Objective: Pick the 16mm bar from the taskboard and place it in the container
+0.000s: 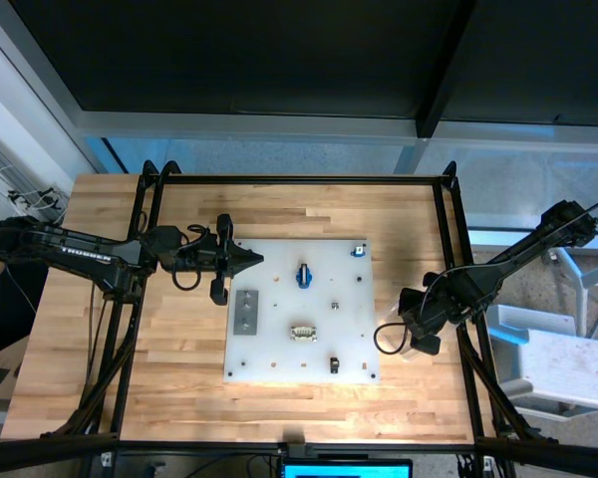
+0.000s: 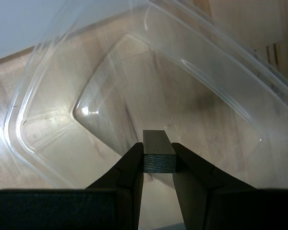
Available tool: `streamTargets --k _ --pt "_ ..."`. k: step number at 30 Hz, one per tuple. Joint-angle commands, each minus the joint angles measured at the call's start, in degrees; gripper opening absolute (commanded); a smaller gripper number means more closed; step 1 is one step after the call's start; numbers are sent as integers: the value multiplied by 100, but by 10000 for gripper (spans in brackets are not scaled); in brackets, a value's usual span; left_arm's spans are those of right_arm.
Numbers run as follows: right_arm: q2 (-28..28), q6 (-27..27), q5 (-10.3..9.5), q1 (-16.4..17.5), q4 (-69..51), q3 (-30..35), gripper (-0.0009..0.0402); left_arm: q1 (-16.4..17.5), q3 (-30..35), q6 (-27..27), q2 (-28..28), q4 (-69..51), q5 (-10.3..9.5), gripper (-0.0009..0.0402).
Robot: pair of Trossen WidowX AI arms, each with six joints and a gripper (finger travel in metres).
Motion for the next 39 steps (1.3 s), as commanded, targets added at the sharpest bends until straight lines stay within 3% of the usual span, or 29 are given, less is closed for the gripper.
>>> streamTargets --k 1,27,39 --pt "9 -2 2 2 0 -7 25 2 0 2 2 0 0 0" --pt "9 -20 0 4 26 -7 160 2 0 2 2 0 0 0" --pt "9 -17 0 4 39 -7 186 0 0 2 2 0 0 0"
